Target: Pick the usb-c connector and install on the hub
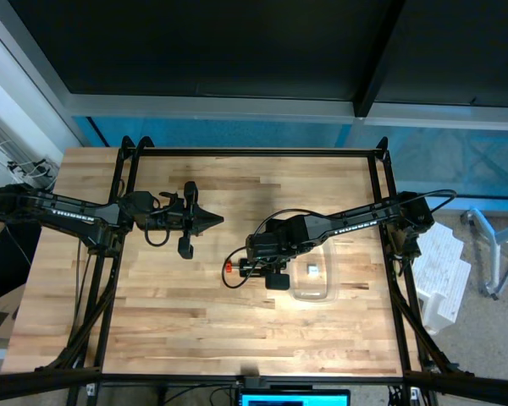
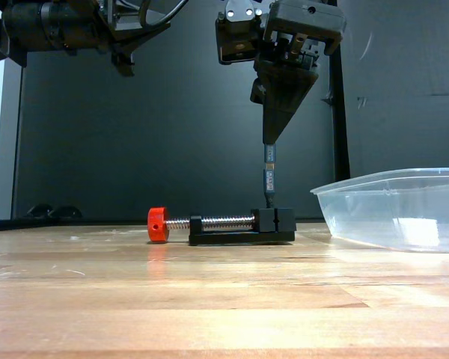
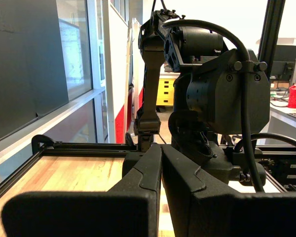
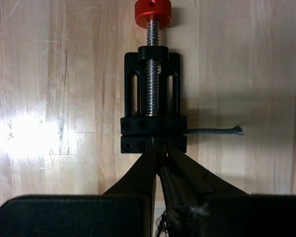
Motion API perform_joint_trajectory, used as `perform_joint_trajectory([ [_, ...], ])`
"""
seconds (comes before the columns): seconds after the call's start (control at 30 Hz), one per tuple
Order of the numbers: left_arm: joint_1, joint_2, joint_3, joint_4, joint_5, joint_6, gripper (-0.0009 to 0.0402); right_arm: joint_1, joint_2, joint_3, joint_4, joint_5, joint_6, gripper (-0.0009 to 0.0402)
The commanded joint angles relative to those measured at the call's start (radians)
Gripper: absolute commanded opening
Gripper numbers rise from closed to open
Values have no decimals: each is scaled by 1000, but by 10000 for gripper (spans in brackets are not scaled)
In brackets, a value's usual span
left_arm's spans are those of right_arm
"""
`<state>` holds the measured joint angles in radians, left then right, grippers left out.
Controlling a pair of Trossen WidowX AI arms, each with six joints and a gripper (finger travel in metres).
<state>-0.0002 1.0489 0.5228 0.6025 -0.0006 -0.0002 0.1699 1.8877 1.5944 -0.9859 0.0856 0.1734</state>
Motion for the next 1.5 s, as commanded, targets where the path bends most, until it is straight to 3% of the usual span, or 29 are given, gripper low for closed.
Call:
perform_joint_trajectory([
  [0.03,0,0,0,0,0,0,0,0,1,-6,5,0,0,0],
  [1.5,0,0,0,0,0,0,0,-1,-18,-21,26,0,-3,0],
])
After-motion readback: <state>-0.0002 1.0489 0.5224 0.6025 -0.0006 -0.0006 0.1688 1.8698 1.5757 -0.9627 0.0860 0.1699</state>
